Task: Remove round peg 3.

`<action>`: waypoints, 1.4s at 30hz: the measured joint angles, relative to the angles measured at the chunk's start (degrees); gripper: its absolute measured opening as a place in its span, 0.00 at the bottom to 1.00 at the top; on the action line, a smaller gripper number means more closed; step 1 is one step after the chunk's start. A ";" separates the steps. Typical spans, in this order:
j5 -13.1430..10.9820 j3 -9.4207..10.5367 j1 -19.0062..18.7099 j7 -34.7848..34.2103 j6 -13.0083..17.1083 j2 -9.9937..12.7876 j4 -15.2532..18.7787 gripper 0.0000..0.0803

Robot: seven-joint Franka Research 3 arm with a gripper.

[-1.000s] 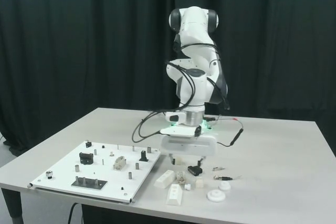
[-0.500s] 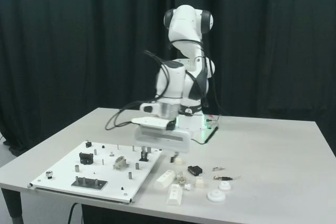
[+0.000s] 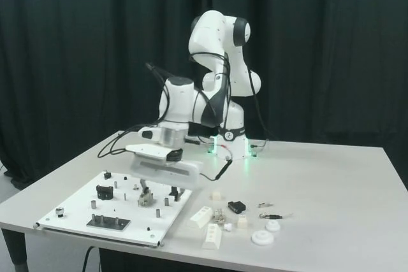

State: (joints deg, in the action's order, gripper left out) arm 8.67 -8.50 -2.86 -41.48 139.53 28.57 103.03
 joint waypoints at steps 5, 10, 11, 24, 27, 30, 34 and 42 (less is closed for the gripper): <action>-0.63 0.05 1.35 1.49 -0.34 1.26 -0.24 1.00; -2.86 0.06 2.32 2.77 -0.90 2.40 -0.24 1.00; -3.37 0.06 2.48 3.04 -1.06 2.62 -0.24 1.00; -9.16 -0.15 3.80 7.51 -2.96 5.61 -0.21 1.00; -10.09 -0.16 3.95 8.24 -3.17 6.20 -0.18 1.00; -10.95 -0.19 3.98 8.94 -3.43 6.70 -0.17 1.00; -11.79 -0.20 3.98 9.54 -3.68 7.08 -0.18 1.00; -12.73 -0.38 3.98 9.82 -3.82 7.13 -0.23 1.00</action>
State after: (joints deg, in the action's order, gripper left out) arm -4.06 -8.88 1.12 -31.66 135.71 35.70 102.79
